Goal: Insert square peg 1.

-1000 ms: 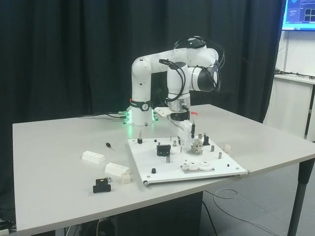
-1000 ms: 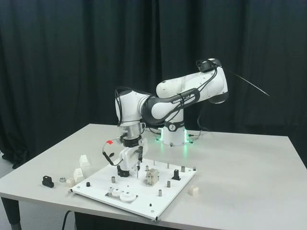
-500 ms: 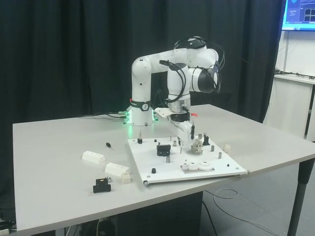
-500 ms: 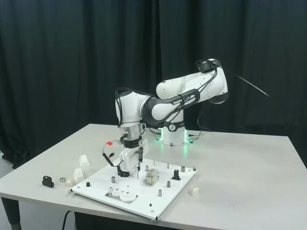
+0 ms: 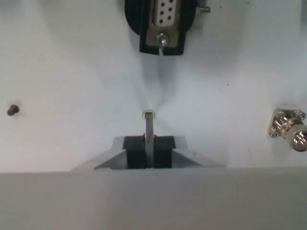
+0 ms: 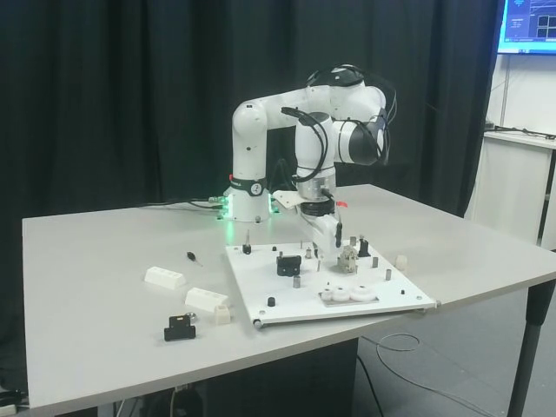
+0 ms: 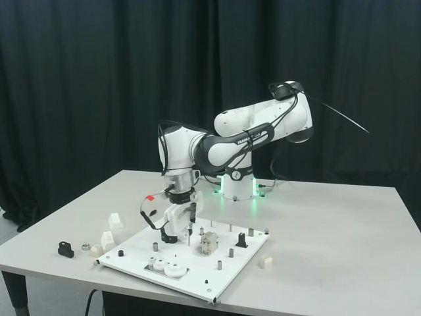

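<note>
Here the gripper (image 5: 149, 158) is clamped on the thin peg (image 5: 149, 132), holding it upright so its lower end meets a small hole (image 5: 148, 114) in the white board (image 6: 261, 287), near the black connector (image 5: 161, 24).

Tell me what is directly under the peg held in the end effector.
The peg, clamped by the end effector, points down at the white board. A small pale ring surrounds its tip. Whether a hole lies beneath is hidden by the peg itself.
</note>
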`<state>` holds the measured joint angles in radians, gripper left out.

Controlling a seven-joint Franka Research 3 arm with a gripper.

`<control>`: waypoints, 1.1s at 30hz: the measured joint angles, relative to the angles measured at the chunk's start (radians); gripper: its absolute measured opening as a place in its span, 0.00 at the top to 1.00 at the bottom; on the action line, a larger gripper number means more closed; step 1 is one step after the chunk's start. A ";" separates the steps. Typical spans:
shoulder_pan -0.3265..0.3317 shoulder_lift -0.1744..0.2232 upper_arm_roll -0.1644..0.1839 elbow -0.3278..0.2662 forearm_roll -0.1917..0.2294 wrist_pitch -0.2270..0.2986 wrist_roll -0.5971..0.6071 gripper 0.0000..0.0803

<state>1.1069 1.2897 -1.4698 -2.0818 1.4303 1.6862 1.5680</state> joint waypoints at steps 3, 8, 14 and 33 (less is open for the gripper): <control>0.000 0.000 0.000 0.000 0.000 0.000 0.001 0.96; 0.001 0.000 0.000 0.000 0.000 0.001 0.001 0.96; 0.002 0.000 0.001 0.000 -0.002 0.003 -0.002 0.96; 0.008 0.000 0.007 0.000 -0.012 0.026 -0.067 0.96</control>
<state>1.1148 1.2897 -1.4625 -2.0814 1.4182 1.7121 1.5007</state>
